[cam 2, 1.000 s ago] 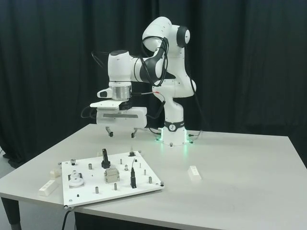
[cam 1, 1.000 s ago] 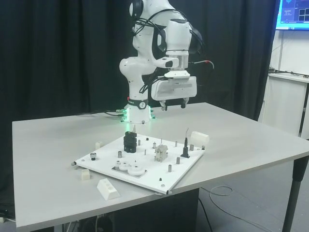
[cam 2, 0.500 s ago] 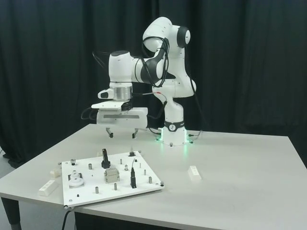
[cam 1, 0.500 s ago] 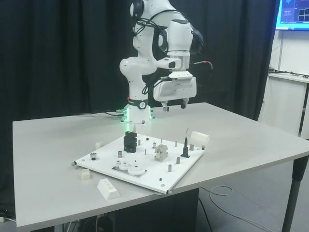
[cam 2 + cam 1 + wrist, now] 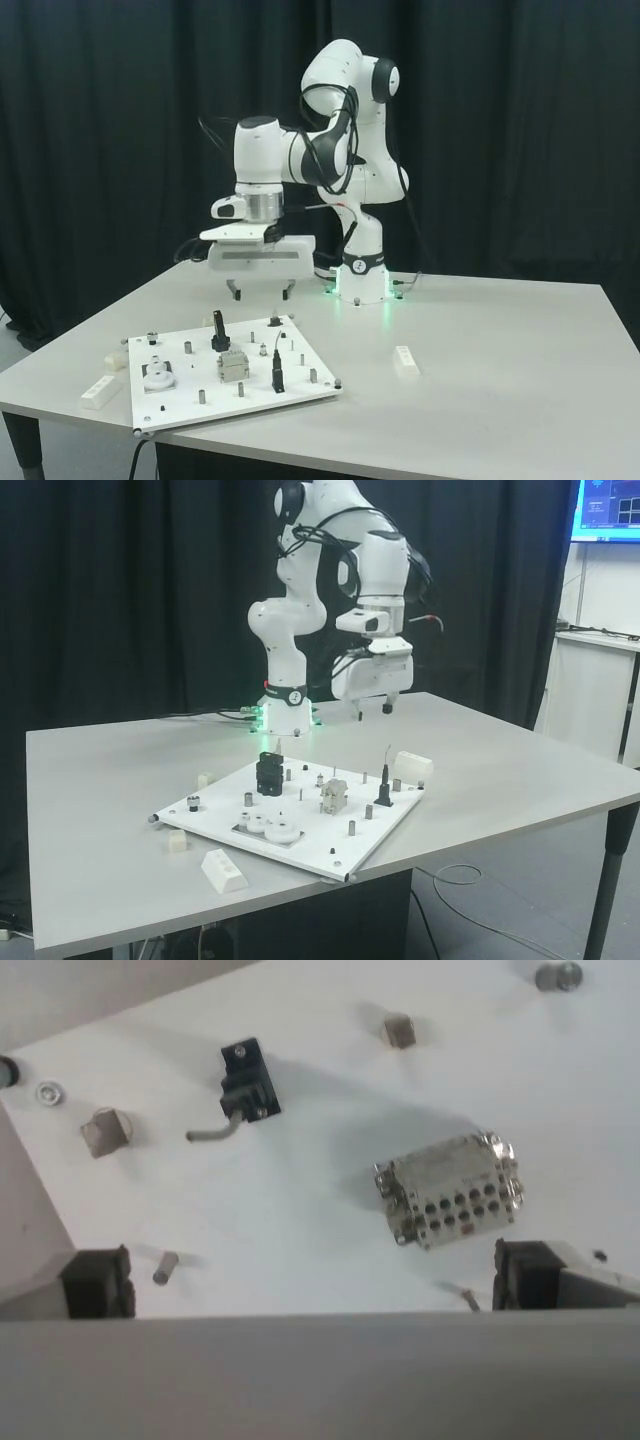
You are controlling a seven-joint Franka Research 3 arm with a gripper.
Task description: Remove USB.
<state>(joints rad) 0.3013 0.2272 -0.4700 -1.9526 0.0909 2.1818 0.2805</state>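
Note:
The USB plug (image 5: 248,1082) is black with a thin grey cable and stands plugged into the white board (image 5: 300,1190). In the room views the USB plug (image 5: 383,792) (image 5: 276,374) sits on the white board (image 5: 310,842) (image 5: 175,410) near a grey multi-pin connector (image 5: 450,1192) (image 5: 333,795) (image 5: 232,366). My gripper (image 5: 310,1280) (image 5: 372,711) (image 5: 260,292) hangs open well above the board's far side, holding nothing. Its black fingertips (image 5: 97,1282) stand wide apart.
A black block (image 5: 268,773) (image 5: 219,333), white discs (image 5: 275,828) (image 5: 156,377) and several small pegs stand on the board. White blocks (image 5: 414,765) (image 5: 223,870) (image 5: 405,360) (image 5: 100,392) lie on the grey table (image 5: 90,780) around it. The arm's base (image 5: 362,280) stands behind.
The hand has turned about its vertical axis and shifted sideways and slightly lower, toward the board's far edge. The fingers stay open. Nothing on the board moved.

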